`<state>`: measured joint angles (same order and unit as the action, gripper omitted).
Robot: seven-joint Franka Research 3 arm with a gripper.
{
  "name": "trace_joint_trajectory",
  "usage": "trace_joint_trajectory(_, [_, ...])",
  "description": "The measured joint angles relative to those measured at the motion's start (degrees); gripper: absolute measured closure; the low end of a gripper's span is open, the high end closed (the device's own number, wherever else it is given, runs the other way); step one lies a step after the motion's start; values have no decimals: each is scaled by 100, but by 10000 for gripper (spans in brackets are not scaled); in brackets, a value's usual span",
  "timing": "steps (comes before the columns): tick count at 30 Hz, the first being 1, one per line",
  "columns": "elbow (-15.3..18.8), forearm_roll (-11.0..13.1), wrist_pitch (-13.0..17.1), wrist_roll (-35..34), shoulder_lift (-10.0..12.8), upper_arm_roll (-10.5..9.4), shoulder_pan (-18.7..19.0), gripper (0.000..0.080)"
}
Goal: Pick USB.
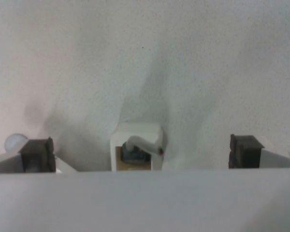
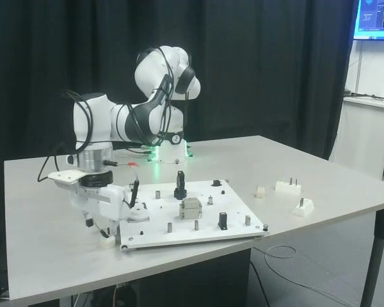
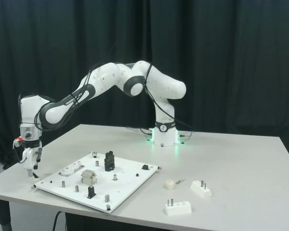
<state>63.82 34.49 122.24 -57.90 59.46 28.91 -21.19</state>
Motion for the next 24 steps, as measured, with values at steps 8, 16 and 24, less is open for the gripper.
trace_joint_trajectory(8, [0, 0, 30, 153, 36, 0, -10, 3])
trace_joint_trajectory(16, [-23, 15, 41, 334, 40, -19, -9, 118])
trace_joint_trajectory(24, [-71, 130, 41, 333, 41, -71, -9, 440])
